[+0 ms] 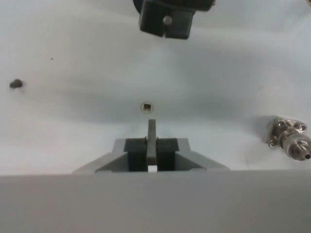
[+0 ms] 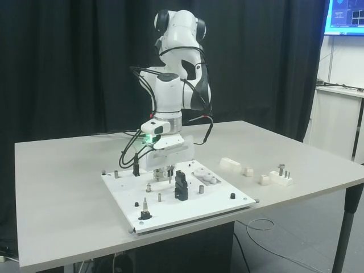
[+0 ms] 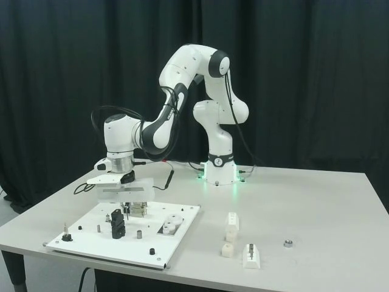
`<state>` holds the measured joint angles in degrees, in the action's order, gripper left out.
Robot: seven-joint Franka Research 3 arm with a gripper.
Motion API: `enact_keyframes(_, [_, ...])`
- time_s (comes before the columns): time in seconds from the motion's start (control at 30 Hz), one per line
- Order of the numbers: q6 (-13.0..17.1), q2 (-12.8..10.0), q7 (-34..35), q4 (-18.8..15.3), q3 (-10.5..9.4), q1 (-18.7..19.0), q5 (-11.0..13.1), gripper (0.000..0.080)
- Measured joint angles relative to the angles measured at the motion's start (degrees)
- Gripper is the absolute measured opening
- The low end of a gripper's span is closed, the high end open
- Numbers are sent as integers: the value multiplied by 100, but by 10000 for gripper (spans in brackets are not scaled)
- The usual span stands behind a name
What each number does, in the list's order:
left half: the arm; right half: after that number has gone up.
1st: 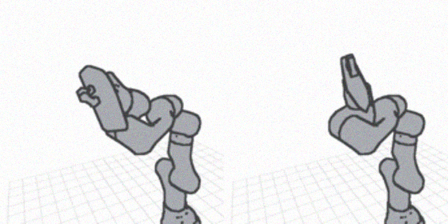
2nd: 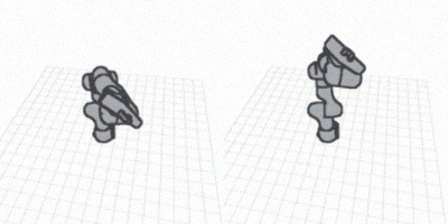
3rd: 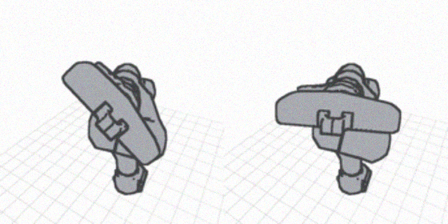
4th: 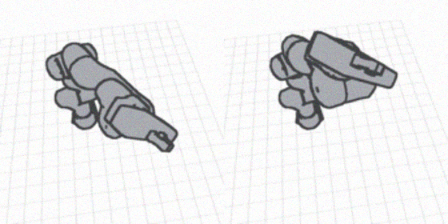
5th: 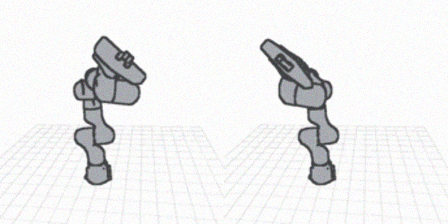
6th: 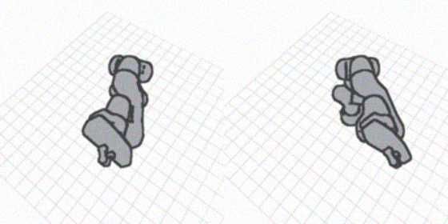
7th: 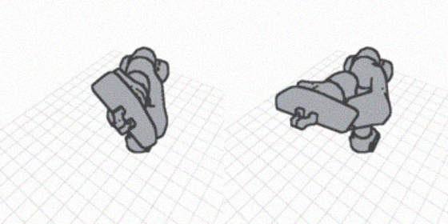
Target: Insert square peg 1.
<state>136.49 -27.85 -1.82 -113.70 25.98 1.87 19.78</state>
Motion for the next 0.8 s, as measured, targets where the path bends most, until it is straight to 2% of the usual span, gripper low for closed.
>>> enact_keyframes(0.8, [-48, -1, 23, 9, -12, 29, 3, 35])
